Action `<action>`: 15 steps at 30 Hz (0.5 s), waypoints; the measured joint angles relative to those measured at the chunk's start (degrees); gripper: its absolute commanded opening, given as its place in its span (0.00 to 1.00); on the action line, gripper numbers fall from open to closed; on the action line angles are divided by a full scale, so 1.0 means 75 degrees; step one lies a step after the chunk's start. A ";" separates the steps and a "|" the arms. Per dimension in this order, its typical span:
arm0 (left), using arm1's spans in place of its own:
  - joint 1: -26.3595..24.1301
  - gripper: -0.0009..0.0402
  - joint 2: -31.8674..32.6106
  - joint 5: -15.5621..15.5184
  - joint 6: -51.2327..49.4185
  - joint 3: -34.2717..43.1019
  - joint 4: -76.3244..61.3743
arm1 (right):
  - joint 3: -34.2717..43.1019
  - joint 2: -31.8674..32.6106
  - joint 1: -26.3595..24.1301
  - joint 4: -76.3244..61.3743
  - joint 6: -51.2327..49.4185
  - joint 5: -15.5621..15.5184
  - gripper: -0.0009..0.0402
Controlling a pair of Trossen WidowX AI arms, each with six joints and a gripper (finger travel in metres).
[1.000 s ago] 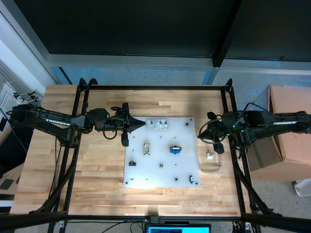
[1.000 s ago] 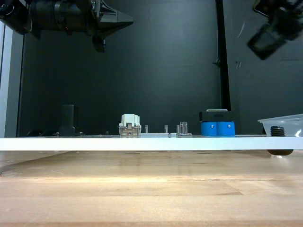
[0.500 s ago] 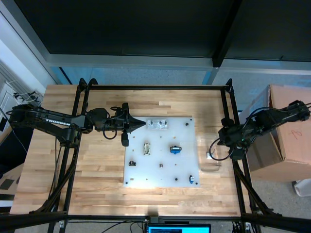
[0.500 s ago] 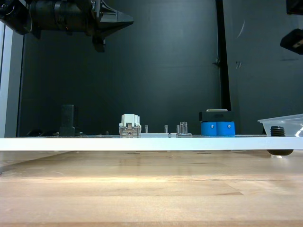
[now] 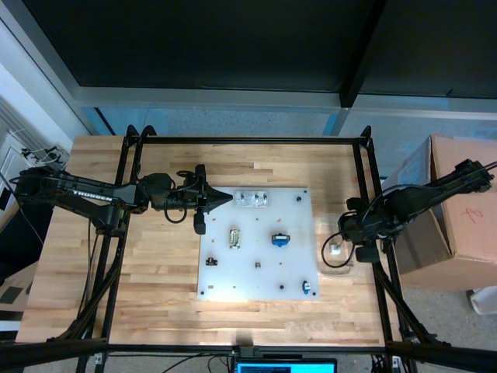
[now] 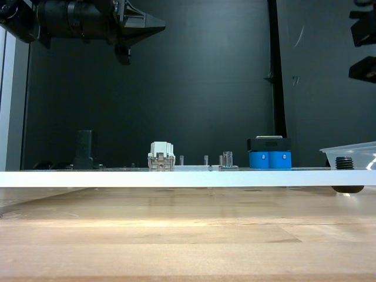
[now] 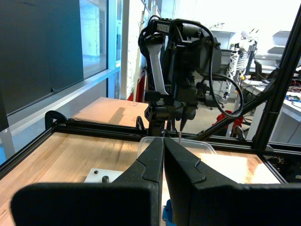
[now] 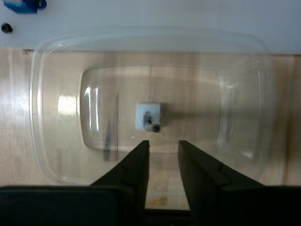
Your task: Pick the RJ45 connector and install on the taskboard
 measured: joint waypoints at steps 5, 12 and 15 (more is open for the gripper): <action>0.0000 0.02 0.0000 0.0000 -0.0003 0.0003 0.0000 | -0.0391 0.0484 0.0105 0.0498 0.0119 -0.0204 0.34; 0.0000 0.02 0.0000 0.0003 0.0000 0.0003 0.0000 | -0.0816 0.0991 0.0157 0.1151 0.0213 -0.0119 0.32; 0.0000 0.02 0.0000 0.0003 -0.0003 0.0003 0.0000 | -0.0822 0.1204 0.0166 0.1192 0.0248 -0.0119 0.30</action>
